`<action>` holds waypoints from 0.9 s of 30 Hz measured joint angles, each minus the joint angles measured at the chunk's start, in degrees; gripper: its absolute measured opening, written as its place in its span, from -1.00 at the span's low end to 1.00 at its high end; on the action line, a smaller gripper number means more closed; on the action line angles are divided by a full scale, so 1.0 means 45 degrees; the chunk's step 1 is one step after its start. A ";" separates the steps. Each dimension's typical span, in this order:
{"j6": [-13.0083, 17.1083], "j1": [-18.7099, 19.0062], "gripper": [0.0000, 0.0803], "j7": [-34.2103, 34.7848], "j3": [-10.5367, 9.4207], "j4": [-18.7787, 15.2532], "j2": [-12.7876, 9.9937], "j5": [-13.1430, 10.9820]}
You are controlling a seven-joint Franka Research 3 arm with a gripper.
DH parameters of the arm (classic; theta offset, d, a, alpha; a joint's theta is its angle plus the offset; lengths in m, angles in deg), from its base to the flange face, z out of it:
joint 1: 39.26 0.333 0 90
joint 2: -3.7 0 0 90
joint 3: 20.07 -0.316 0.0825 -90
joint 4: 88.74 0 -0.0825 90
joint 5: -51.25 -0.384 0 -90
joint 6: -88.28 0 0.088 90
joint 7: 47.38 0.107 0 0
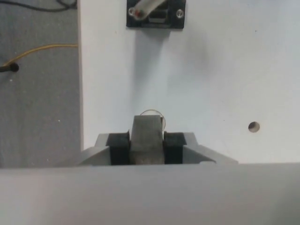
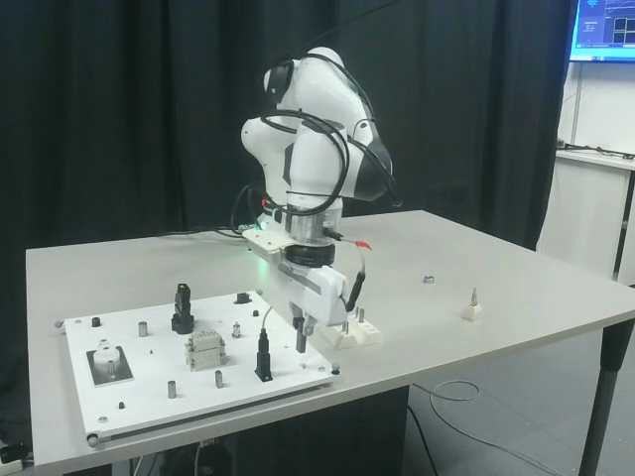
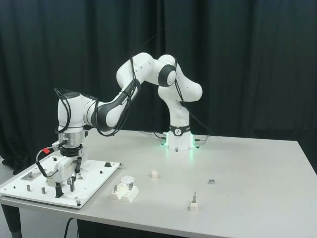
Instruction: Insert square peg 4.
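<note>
Fingers [image 1: 174, 146] of the end effector [image 1: 146, 149] are clamping a grey square peg [image 1: 146, 138], holding it upright over the white board [image 1: 187, 75] near the board's desk-front edge. In the wrist view the peg's tip is sitting right at a small round hole in the board, though whether it is touching cannot be told. That view is also showing a black socket [image 1: 156, 15] with a plug in it, another small hole [image 1: 253, 126] in the board, and a cable [image 1: 40, 50] lying on the grey desk [image 1: 37, 103] beside the board's edge.

The room views are showing what the wrist camera is missing: the white arm [image 3: 119, 101] reaching from its base at the desk's back edge down to the board at one end of the desk, the board carrying several black connectors [image 2: 182, 308] and short pegs, a white holder [image 3: 124, 192] with pegs standing in it just off the board, and a small block [image 3: 193, 205] with one peg standing well apart.
</note>
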 joint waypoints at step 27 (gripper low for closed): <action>-0.0591 -0.0119 -0.62 -0.0026 0.0020 0.0369 -0.0397 -0.0756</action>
